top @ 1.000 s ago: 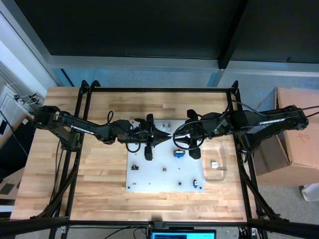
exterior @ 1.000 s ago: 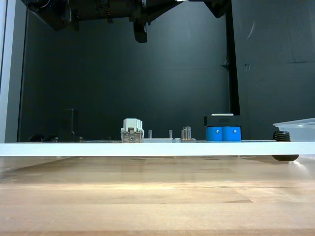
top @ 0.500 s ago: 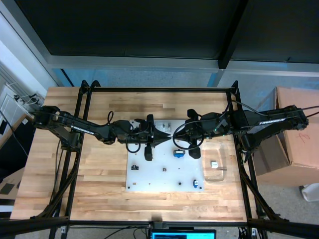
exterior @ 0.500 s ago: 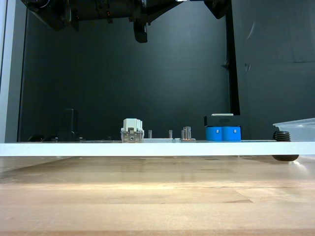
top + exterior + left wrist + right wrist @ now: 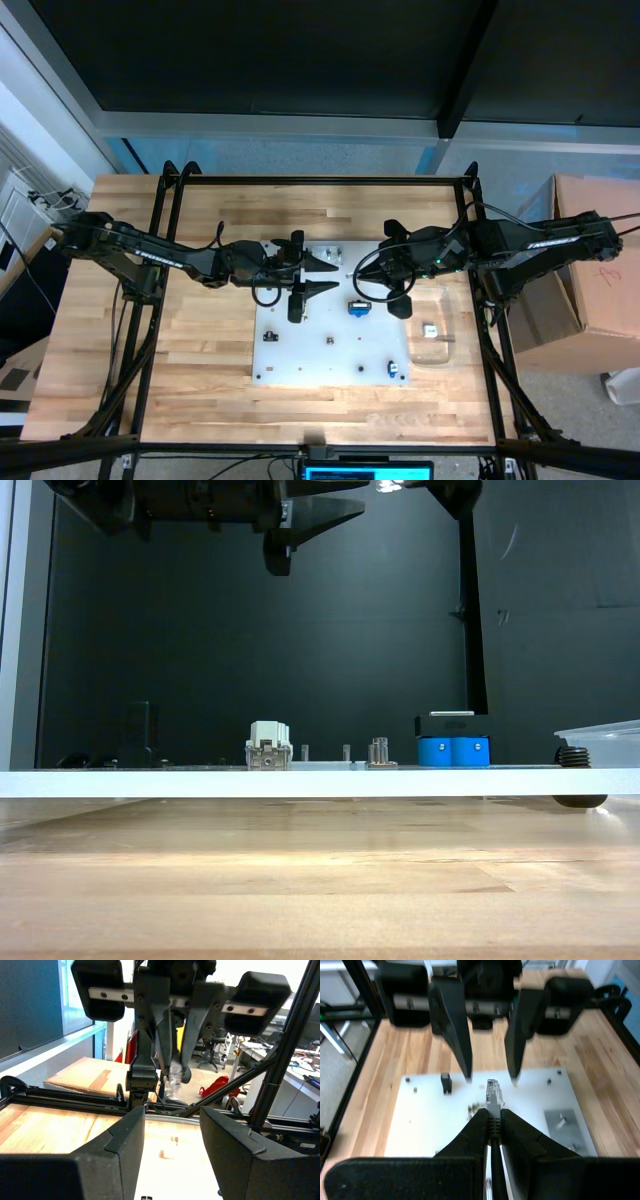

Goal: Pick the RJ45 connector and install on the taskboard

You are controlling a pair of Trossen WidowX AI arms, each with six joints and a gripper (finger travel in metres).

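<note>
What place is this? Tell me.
Probably a robotics lab: black metal frame around a wooden table, white task board; left pincer open above it, right pincer opposite, shut on the clear RJ45 connector.

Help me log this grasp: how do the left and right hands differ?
The left hand is open; the right hand is shut. The left hand holds nothing; the right hand grips the RJ45 connector, clear of its seat. Both hang over the board, tips facing.

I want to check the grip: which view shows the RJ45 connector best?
The right wrist view: the connector sticks out of the shut right gripper, above the board. The left wrist view, past the open left gripper facing it, shows it head-on. In the high and low views I cannot make it out.
</note>
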